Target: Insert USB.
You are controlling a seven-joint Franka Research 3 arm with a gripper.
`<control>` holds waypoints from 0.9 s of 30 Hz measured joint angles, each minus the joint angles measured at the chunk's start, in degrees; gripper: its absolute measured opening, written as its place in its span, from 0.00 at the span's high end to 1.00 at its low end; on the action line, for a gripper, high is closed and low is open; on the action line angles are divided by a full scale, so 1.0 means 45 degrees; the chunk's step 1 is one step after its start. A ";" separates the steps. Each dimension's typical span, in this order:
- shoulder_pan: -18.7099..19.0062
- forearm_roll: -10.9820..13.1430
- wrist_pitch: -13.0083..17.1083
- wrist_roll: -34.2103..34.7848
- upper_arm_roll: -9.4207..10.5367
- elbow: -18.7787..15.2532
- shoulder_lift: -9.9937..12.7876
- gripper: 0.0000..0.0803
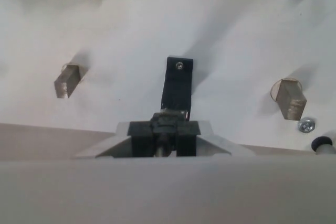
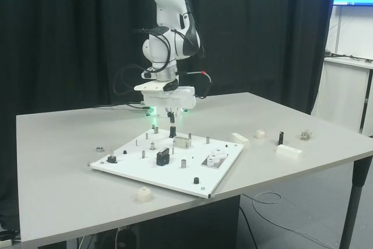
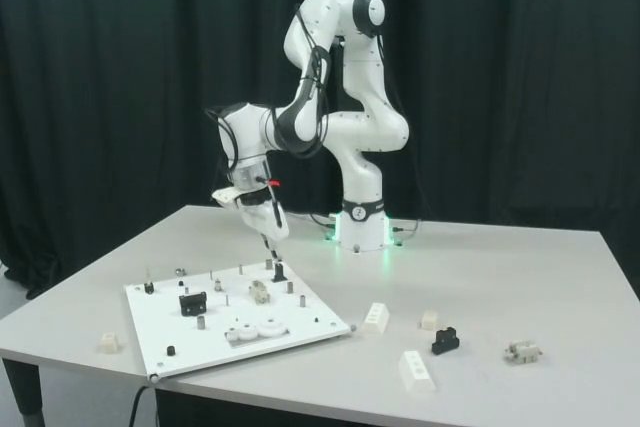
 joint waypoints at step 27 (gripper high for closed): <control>0.0133 0.0167 -0.0031 -0.0093 0.0024 -0.0106 0.0209 0.89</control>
